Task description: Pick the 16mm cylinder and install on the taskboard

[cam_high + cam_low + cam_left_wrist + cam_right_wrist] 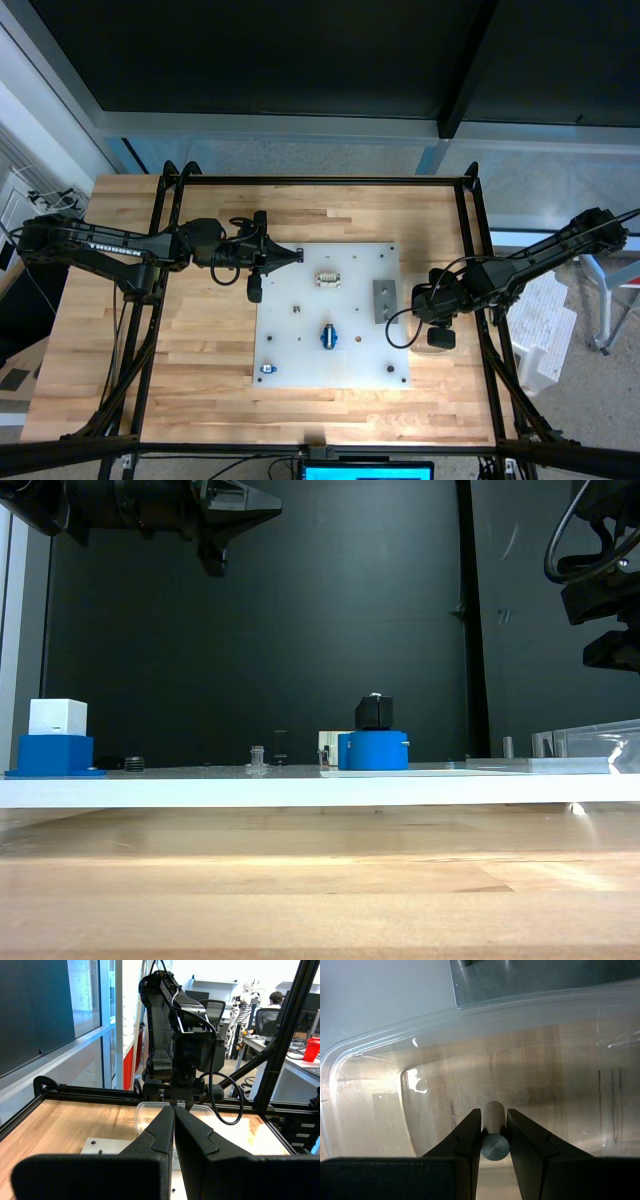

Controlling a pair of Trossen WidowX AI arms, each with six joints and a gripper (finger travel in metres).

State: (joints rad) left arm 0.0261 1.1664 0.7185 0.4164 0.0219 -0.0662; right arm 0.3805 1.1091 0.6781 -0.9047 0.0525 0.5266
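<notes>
peg (495, 1146): pinched in the right gripper (493, 1116), above the clear tray (380, 1040) beside the board (300, 340). left gripper (296, 254): pressed closed, empty, high over board's far-left corner. step: pick seemingly done; next needs carrying to its hole, turned upright.

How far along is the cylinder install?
Done: the pick. The right gripper is shut on the cylinder over the tray. In hand: bringing it to the taskboard. Left: seating it there. The left gripper, shut, hangs above the board's far-left corner.

Black left gripper (174, 1108), black right gripper (494, 1113), silver-grey 16mm cylinder (495, 1147), white taskboard (290, 345), pale-wood table (200, 345)
</notes>
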